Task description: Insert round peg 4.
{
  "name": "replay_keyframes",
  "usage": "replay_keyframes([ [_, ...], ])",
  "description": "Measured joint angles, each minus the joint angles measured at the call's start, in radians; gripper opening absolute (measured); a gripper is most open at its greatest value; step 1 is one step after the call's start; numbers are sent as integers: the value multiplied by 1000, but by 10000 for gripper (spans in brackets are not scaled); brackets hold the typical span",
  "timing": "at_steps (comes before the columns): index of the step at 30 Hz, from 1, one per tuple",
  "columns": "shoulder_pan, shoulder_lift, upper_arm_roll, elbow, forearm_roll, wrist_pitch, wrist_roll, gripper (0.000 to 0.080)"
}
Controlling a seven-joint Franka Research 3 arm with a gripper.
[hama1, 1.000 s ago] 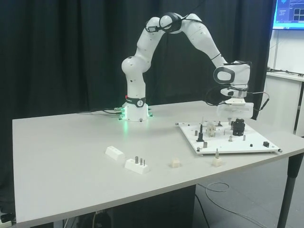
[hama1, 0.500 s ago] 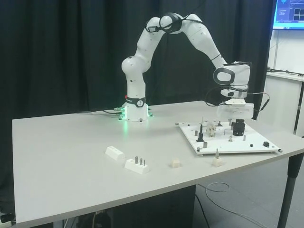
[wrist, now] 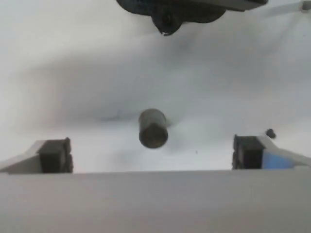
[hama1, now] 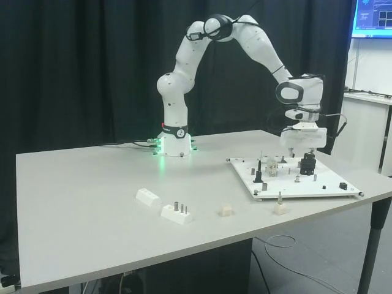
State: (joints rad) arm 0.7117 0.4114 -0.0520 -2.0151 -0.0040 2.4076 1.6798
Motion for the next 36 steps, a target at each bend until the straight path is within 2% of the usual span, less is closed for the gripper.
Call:
replay_keyframes([
  [2,0,-14,-2,0,0,-19,0,649],
  [3,-1,-21,-3,0,0,-28,0,773],
  [11,-11,-75,-21,-1,18,-97,0,794],
  [15,-17,-95,-40,-2,55,-124,0,799],
  [20,-27,-114,-60,-5,95,-132,-21,799],
  [30,-59,-143,-95,-22,212,-132,-207,800],
  [36,-86,-153,-107,-30,267,-136,-299,800],
])
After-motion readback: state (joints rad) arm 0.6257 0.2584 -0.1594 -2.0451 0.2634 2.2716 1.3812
